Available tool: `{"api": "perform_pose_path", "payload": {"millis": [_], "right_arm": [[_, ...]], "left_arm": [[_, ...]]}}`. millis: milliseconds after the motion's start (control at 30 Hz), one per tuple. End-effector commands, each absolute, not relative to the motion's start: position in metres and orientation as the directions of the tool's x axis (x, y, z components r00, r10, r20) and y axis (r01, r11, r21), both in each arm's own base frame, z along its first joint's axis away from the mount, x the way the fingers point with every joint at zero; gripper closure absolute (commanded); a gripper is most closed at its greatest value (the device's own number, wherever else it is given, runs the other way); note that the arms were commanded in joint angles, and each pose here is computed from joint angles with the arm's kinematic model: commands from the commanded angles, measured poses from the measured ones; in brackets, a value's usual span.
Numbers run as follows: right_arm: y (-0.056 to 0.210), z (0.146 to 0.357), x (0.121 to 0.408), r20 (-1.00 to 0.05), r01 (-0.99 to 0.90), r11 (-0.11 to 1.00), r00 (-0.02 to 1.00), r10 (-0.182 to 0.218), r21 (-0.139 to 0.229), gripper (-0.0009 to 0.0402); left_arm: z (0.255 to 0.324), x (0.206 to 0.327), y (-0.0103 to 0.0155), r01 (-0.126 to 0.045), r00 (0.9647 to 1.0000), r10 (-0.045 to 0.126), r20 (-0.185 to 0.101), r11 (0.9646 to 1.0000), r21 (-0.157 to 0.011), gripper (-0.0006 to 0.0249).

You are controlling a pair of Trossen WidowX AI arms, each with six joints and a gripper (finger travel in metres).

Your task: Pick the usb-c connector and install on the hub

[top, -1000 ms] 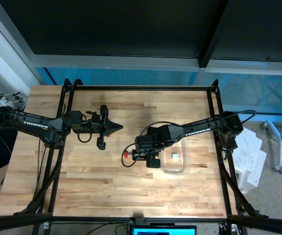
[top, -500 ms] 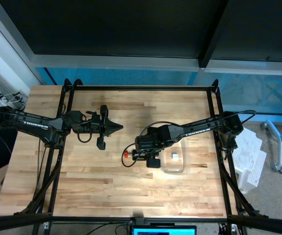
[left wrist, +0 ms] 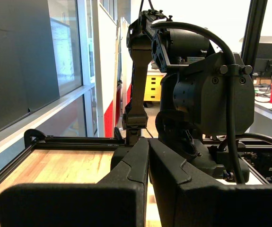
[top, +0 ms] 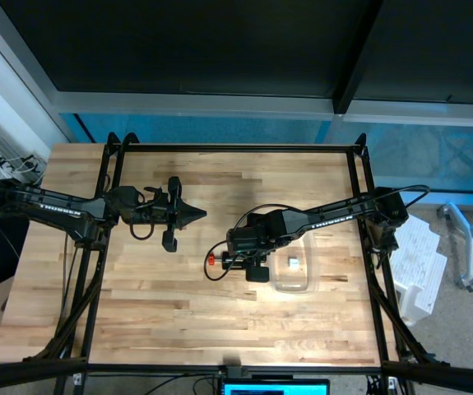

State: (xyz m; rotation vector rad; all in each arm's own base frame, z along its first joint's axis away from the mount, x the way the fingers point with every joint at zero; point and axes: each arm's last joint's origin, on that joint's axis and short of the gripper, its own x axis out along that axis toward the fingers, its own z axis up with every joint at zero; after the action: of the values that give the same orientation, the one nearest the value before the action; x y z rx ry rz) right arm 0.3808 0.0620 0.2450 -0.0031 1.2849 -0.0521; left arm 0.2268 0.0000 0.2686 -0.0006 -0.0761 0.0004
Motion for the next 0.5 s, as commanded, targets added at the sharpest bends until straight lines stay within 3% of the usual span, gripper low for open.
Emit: {"api": "perform_pose_path", "payload": {"millis": [33,500], "right_arm": [[0.0621,0.2453,0.3811,-0.958,0.037,0.999,0.285,-0.040,-0.031,0.0393],[0.0621,0.2448,0.3812,-0.958,0.028,0.999,0.286,-0.039,-0.033,0.0393]], "left_arm": [[0.2685,0.2269,0.0000,0.000,0.9971,0.000,0.076,1.0000,0.000,0.0243],[0.2685,0.2269,0.0000,0.000,0.9971,0.000,0.076,1.0000,0.000,0.0243]]}}
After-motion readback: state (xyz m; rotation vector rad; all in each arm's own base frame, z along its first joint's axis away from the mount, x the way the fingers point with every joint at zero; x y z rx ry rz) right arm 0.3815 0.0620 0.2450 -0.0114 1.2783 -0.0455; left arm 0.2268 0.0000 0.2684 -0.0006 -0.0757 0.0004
